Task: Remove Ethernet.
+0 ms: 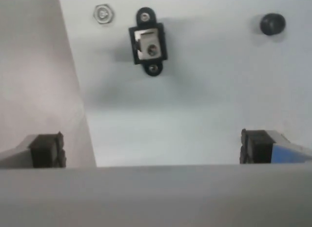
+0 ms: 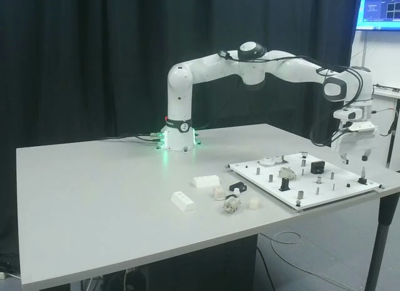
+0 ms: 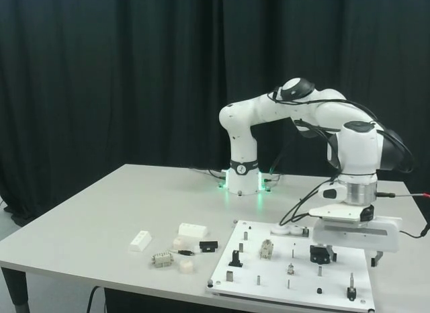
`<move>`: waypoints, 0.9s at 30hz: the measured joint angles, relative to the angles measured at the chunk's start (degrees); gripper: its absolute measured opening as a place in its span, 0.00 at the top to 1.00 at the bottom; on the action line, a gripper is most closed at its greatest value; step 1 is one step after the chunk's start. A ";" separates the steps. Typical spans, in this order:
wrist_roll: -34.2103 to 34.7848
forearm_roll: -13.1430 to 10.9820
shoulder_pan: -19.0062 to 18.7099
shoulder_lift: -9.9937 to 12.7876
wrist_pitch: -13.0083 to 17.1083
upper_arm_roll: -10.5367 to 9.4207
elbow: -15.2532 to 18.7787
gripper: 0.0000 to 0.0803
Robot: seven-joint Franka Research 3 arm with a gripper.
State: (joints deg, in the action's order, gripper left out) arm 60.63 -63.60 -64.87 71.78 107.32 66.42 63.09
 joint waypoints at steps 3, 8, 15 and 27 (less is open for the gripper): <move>0.01 0.98 -0.04 0.22 1.18 -0.41 -0.41 0.00; 0.18 2.47 -0.04 0.50 3.12 -1.03 -0.79 0.00; 0.20 2.52 0.30 0.76 4.35 -1.62 -0.80 0.00; 0.21 2.52 2.42 0.77 6.72 -4.31 -2.02 0.00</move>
